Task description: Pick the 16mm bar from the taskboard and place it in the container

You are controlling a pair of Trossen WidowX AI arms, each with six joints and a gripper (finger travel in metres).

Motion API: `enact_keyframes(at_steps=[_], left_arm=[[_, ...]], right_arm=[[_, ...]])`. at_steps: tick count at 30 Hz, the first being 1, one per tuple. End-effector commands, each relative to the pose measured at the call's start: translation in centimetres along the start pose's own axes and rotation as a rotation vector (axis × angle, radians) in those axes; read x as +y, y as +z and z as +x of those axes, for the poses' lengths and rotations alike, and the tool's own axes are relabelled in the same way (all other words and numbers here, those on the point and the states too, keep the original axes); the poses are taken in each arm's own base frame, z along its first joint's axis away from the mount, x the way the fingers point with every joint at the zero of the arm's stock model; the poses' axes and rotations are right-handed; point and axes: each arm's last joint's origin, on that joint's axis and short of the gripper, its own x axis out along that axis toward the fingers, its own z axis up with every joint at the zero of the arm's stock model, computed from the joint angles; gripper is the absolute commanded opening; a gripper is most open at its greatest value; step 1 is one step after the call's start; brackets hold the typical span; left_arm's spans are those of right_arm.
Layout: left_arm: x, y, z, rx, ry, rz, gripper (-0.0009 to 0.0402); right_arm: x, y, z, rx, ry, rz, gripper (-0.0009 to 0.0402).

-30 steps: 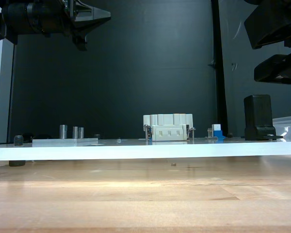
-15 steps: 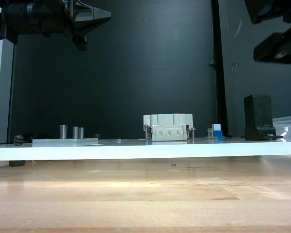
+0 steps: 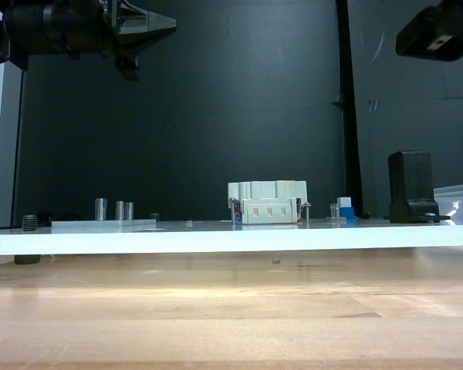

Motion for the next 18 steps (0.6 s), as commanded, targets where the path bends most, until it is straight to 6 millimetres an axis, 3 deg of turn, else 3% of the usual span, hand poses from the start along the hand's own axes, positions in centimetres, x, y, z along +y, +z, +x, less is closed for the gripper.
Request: enact_keyframes(at_steps=[1,18], left_arm=[[0.01,0.0,0.01,0.0,0.0,0.0,0.0],[0.0,-0.01,0.01,0.0,0.0,0.0,0.0]], right_arm=[[-0.36,-0.14,-0.61,-0.008,0.004,0.007,0.0018],[-0.86,-0.28,-1.14,-0.009,0.001,0.015,0.0018]])
